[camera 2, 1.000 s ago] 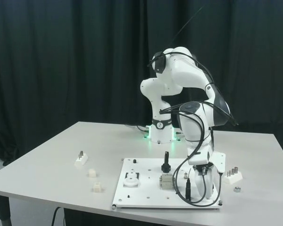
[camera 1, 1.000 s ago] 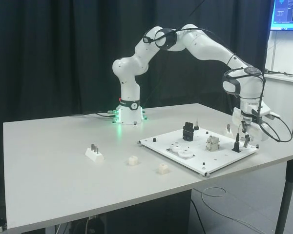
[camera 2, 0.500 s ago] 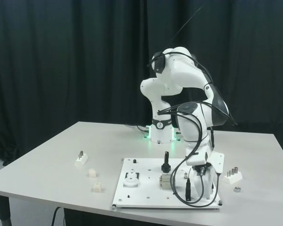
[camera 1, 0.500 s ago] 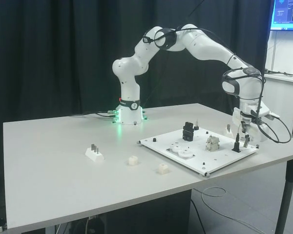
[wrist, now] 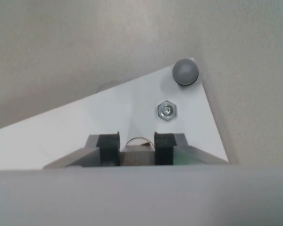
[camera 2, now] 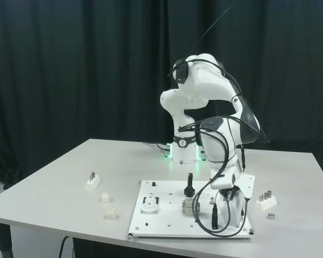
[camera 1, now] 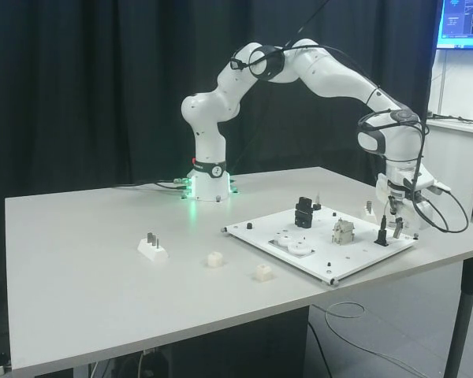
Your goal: Insert square peg 4.
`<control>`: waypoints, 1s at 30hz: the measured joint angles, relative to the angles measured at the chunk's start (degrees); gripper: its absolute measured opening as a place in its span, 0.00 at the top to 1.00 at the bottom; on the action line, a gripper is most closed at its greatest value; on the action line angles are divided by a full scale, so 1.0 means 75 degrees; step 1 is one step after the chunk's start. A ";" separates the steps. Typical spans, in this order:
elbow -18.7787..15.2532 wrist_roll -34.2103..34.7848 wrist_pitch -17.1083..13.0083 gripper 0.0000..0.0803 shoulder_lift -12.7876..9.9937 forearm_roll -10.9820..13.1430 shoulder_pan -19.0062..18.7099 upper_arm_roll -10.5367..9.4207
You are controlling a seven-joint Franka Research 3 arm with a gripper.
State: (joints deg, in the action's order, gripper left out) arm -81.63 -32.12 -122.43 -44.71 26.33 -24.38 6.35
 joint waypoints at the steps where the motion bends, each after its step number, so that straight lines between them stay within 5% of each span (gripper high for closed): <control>1: 0.0000 0.0000 0.0000 0.81 0.0000 0.0000 0.0000 0.0000; 30: -0.0027 -0.0366 -0.0072 0.81 0.0008 -0.0019 -0.0050 0.0000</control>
